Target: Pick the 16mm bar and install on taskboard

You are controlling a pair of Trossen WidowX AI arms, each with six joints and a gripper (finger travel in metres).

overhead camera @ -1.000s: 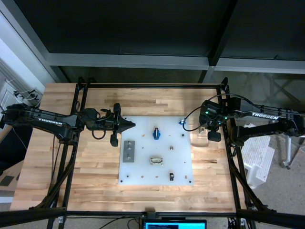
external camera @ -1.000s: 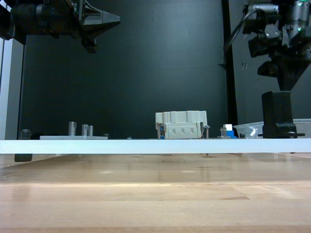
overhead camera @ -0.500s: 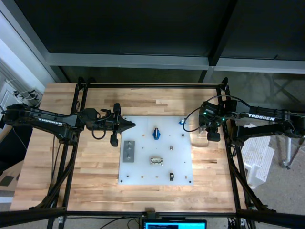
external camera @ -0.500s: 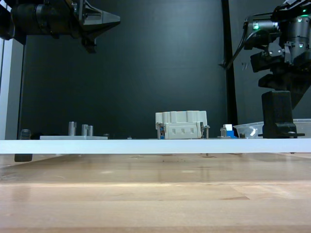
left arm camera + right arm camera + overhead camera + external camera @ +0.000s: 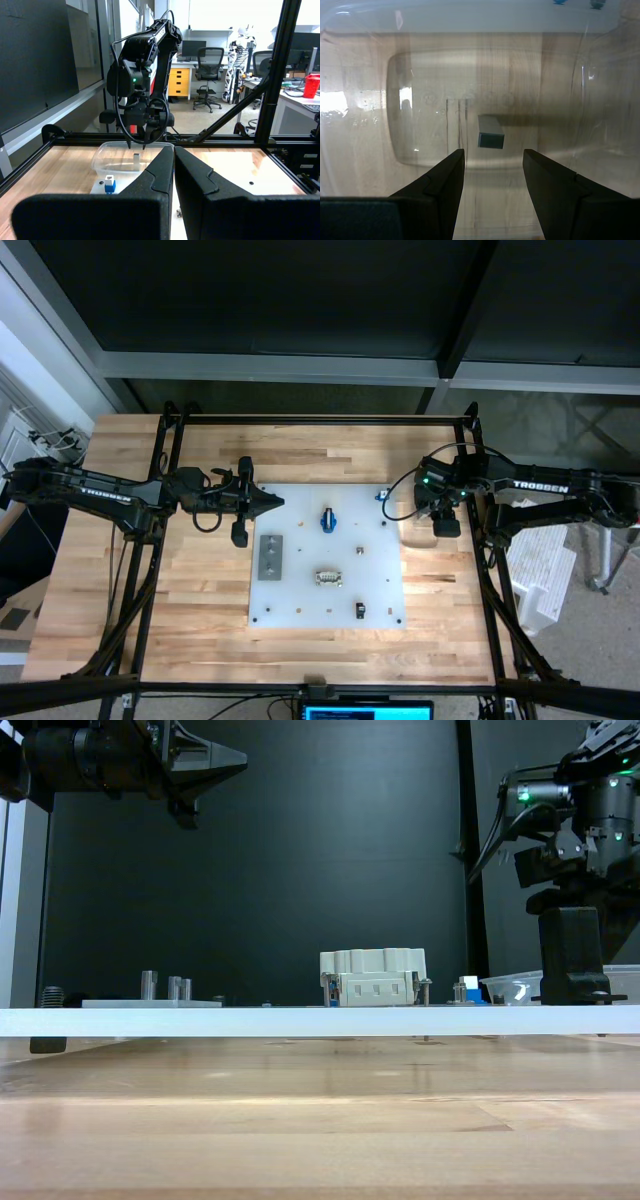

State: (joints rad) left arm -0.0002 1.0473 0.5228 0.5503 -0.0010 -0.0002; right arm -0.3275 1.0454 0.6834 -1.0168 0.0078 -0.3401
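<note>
Right gripper [image 5: 492,151] lower above table [image 5: 190,600], left gripper [image 5: 173,148] aloft

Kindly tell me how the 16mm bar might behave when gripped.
The 16mm bar looks rigid and dense. A short stub, it may tip or skid in the clear tray below the open right gripper. The shut left gripper hovers above the taskboard.

The left arm [image 5: 95,492] reaches level from the tabletop's [image 5: 190,640] left edge, left gripper [image 5: 270,502] closed (held high); right gripper [image 5: 492,152] points down near the right edge, jaws apart.
</note>
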